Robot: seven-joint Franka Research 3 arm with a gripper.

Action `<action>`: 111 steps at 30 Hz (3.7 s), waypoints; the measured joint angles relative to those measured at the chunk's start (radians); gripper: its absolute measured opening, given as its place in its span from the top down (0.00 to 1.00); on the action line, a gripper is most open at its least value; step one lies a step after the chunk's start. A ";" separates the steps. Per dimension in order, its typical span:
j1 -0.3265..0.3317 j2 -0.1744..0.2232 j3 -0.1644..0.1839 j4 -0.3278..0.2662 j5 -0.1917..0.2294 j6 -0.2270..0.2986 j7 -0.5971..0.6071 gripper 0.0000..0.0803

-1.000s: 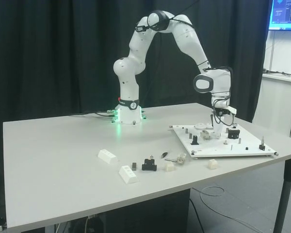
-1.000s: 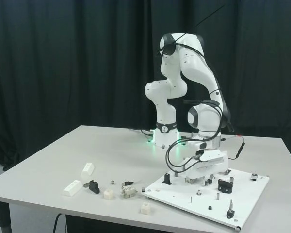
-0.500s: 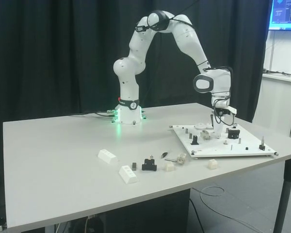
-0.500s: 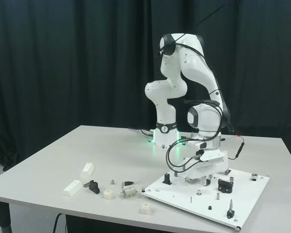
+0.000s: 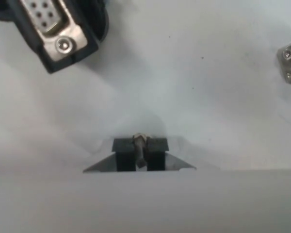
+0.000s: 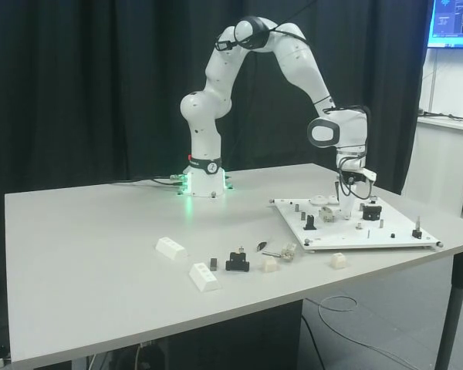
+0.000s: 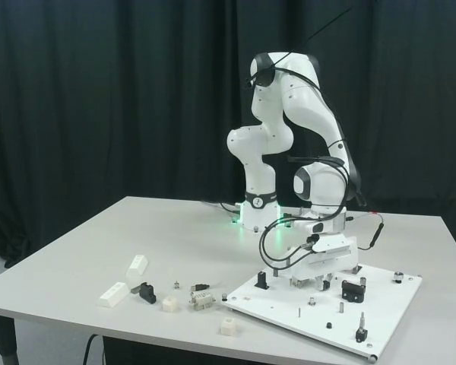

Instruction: Remove square peg 1.

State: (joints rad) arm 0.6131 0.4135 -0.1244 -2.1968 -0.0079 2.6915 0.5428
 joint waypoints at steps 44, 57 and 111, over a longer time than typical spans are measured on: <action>-0.002 0.000 0.001 0.000 -0.004 -0.001 -0.070 0.94; -0.002 0.000 0.001 0.000 -0.003 -0.001 -0.084 0.95; -0.003 -0.001 0.004 0.000 -0.002 -0.002 0.248 0.95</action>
State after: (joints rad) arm 0.6105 0.4127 -0.1203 -2.1964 -0.0100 2.6896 0.7912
